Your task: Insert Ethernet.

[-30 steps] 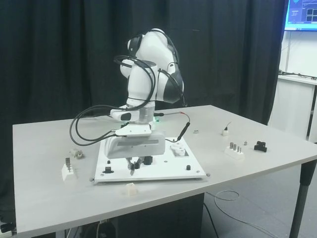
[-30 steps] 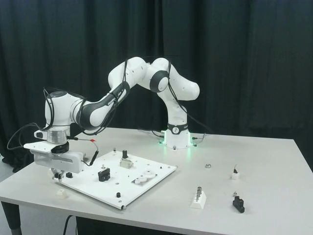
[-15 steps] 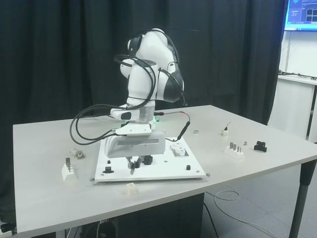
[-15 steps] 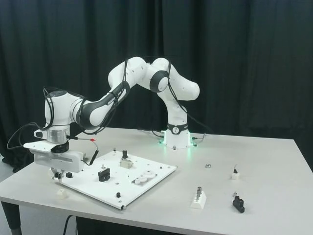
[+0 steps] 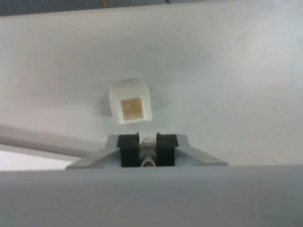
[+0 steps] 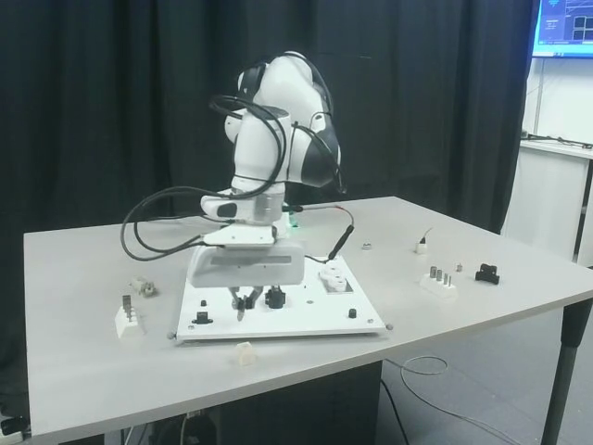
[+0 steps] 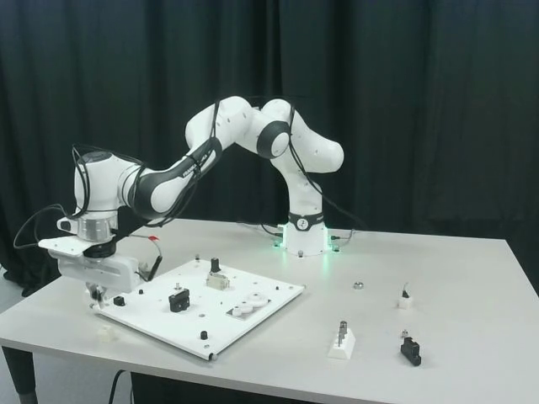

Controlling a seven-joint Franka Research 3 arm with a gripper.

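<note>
My gripper point(image 5: 147, 152) is shut on a small Ethernet plug point(image 5: 147, 156), pinched between two black fingers point(image 5: 128, 149). In the wrist view a small white cube point(image 5: 131, 108) with a square inset on top lies on the grey table just beyond the fingertips. From the room, the gripper point(image 6: 243, 302) hangs a little above the near left part of the white task board point(image 6: 306, 323). The same white cube point(image 6: 245, 350) sits off the board's front edge. In the second room view the gripper point(image 7: 94, 295) hovers over the board's point(image 7: 210, 324) left corner, above the cube point(image 7: 105, 333).
The board carries a white socket block point(image 6: 334, 278) and black parts point(image 6: 202, 317) point(image 6: 274, 298) point(image 6: 354, 313). A white peg holder point(image 6: 130, 320) stands left of the board. To the right are another peg holder point(image 6: 440, 283), a black clip point(image 6: 487, 273) and a small white piece point(image 6: 422, 246).
The hand has risen a little and shifted left along the board's front part, still holding the plug. The elbow and upper arm leaned the same way.
</note>
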